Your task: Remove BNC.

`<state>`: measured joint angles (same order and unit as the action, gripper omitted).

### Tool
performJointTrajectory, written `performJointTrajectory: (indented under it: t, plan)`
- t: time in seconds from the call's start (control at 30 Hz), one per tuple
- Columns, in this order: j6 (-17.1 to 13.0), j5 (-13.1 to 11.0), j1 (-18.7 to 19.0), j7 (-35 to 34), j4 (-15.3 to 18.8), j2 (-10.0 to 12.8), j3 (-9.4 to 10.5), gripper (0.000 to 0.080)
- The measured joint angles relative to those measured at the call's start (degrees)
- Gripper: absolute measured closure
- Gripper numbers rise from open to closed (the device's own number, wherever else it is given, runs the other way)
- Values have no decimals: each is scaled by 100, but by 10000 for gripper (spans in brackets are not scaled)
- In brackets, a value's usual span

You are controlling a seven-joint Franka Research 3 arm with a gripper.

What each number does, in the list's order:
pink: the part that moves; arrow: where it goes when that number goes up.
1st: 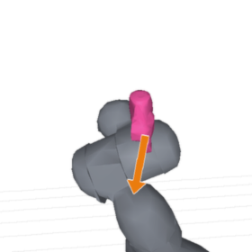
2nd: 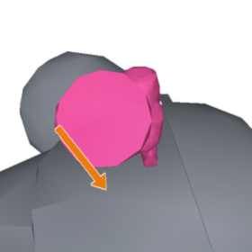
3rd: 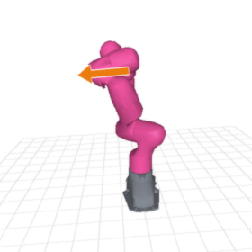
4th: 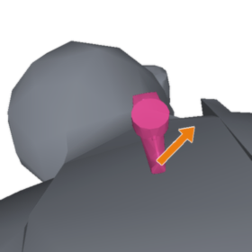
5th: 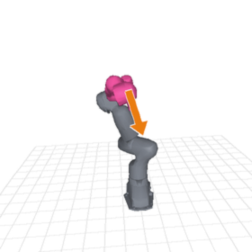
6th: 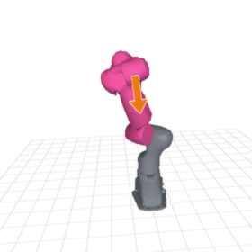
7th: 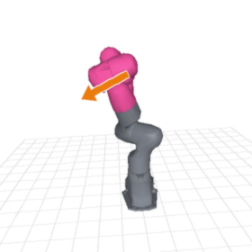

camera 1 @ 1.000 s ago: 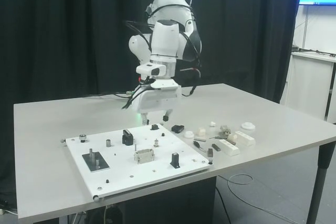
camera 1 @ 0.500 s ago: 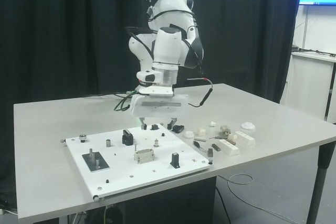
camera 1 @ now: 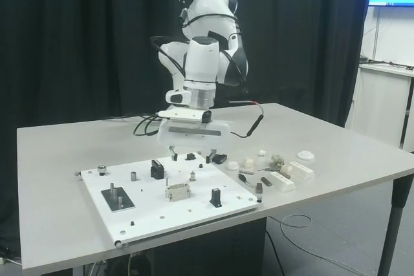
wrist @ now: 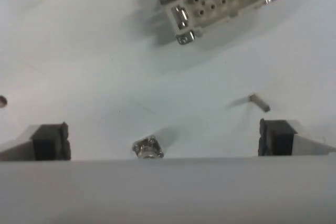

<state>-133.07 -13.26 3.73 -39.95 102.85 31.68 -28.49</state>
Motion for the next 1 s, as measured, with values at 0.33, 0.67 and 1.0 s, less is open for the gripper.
performJointTrajectory:
  t: [0.33,0.67,1.0]
  plan:
    - [149,-93,-63,-1044,65,46,8,3]
    - [218,-216,-75,-1593,252,81,40,3]
    - [180,-466,-71,-1624,432,82,96,3]
